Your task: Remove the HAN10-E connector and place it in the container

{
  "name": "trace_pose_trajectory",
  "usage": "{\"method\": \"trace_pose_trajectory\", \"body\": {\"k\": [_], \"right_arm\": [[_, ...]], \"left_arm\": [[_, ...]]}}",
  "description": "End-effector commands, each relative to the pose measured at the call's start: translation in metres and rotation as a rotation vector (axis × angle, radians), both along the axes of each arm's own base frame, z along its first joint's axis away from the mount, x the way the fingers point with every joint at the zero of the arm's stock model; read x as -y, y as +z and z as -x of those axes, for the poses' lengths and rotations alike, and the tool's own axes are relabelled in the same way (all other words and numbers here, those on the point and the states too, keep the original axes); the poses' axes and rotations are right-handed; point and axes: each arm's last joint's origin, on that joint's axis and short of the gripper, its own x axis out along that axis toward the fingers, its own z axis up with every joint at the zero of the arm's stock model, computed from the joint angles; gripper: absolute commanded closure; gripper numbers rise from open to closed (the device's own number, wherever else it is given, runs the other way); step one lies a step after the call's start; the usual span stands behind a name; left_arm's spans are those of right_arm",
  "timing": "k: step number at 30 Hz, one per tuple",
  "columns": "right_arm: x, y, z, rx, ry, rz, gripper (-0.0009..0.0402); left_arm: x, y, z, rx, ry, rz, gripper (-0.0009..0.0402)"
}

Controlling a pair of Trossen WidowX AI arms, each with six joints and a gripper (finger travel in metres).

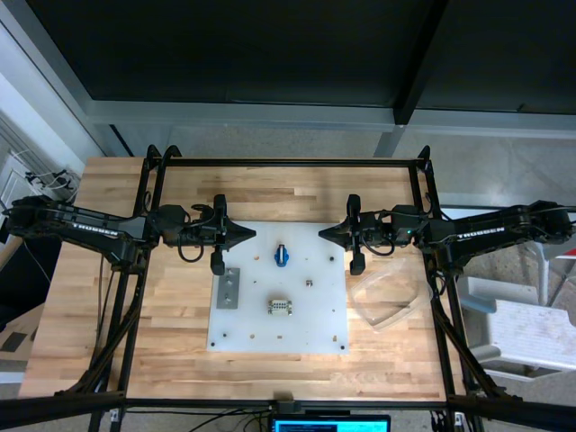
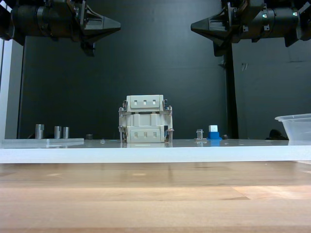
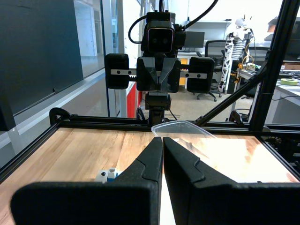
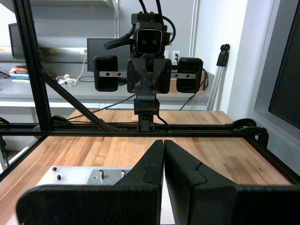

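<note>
both arms stretched out level, up high, left hand (image 1: 251, 234) and right hand (image 1: 323, 233) facing each other, fingers pressed together on both, HAN10-E connector (image 1: 281, 307) down below

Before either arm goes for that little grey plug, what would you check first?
1. The HAN10-E connector stands upright on the white board: ok.
2. The container sits on the table, right of the board: ok.
3. The left claw is parked high, shut: ok.
4. The right claw is high, nearer the container, shut, and needs opening: not ok.
5. How firmly the connector is held: cannot tell.
</note>
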Motion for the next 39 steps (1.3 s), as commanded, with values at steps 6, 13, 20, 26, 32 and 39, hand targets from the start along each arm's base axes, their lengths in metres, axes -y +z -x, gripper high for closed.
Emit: {"method": "trace_pose_trajectory", "body": {"k": [6,13,20,26,32,39], "right_arm": [[0.000,0.000,0.000,0.001,0.000,0.000,0.0393],[0.000,0.000,0.000,0.000,0.003,-0.060,0.0393],[0.000,0.008,-0.002,-0.004,0.005,-0.073,0.0393],[0.000,0.028,-0.010,-0.147,-0.001,-0.071,0.0393],[0.000,0.047,-0.019,-0.315,-0.007,-0.098,0.0393],[-0.008,0.063,-0.040,-0.546,0.005,-0.103,0.0393]], "left_arm": [[0.000,0.000,0.000,0.000,0.000,0.000,0.0393],[0.000,0.000,0.000,0.000,0.000,0.000,0.0393],[0.000,0.000,0.000,0.000,0.000,0.000,0.0393],[0.000,0.000,0.000,0.000,0.000,0.000,0.0393],[0.000,0.000,0.000,0.000,0.000,0.000,0.0393],[0.000,0.000,0.000,0.000,0.000,0.000,0.0393]]}}
